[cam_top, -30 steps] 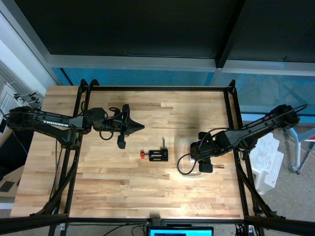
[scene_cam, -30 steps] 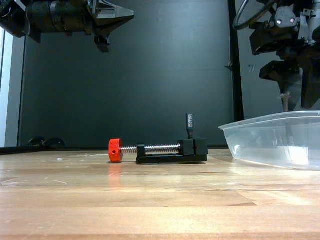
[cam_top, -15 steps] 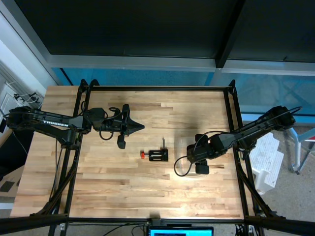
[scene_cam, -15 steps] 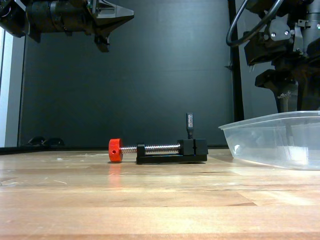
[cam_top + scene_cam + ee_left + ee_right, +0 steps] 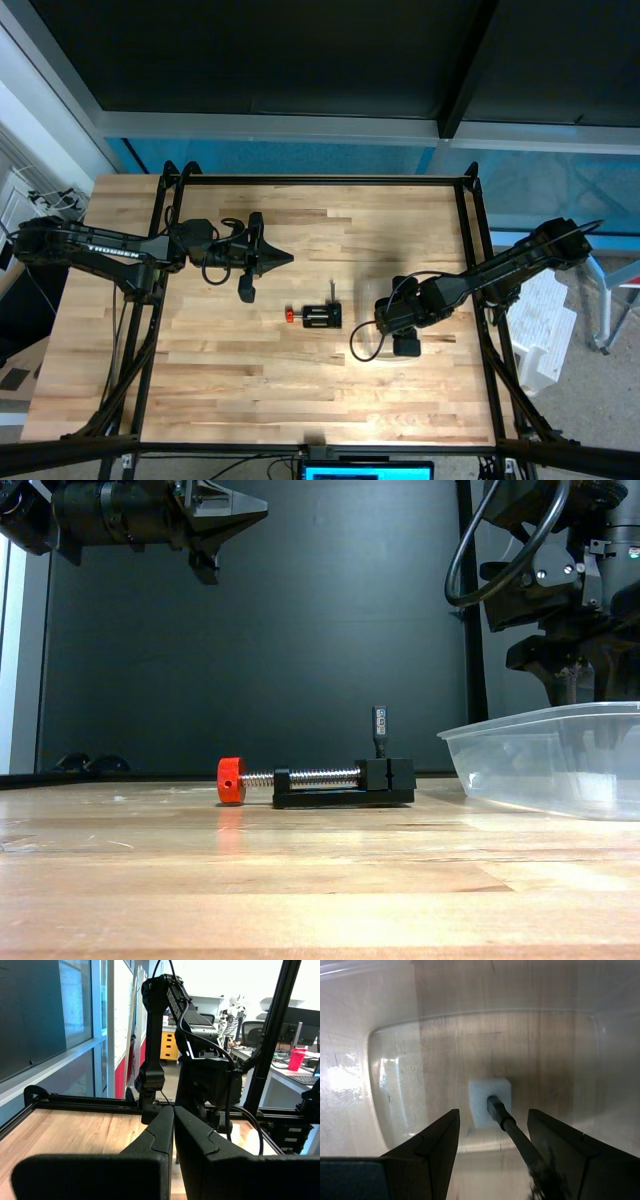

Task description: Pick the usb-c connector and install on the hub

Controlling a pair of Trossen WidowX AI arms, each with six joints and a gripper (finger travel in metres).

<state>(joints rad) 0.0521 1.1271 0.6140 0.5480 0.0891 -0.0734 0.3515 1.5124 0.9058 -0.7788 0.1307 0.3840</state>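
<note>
Right wrist view: R gripper (image 5: 492, 1112) points down into a clear tub (image 5: 395, 1045), fingers (image 5: 437, 1140) spread wide, gripping nothing. USB-C plug (image 5: 495, 1105) is btwn them, touching neither. Its tip is at a white block (image 5: 482, 1092) on the tub floor directly under the gripper, w/ the cable (image 5: 520, 1142) running back toward the gripper. Can't tell if the plug is stuck in the block or just resting on it. Clamp (image 5: 320, 780) w/ red knob (image 5: 231, 779) lies on the table (image 5: 250, 380) btwn the two grippers, apart from the tub, w/ a small black upright piece (image 5: 378, 728) standing at its end. L gripper (image 5: 288, 258) is well apart from R gripper, beyond the clamp, high above the table, fingers pressed together, holding nothing.
</note>
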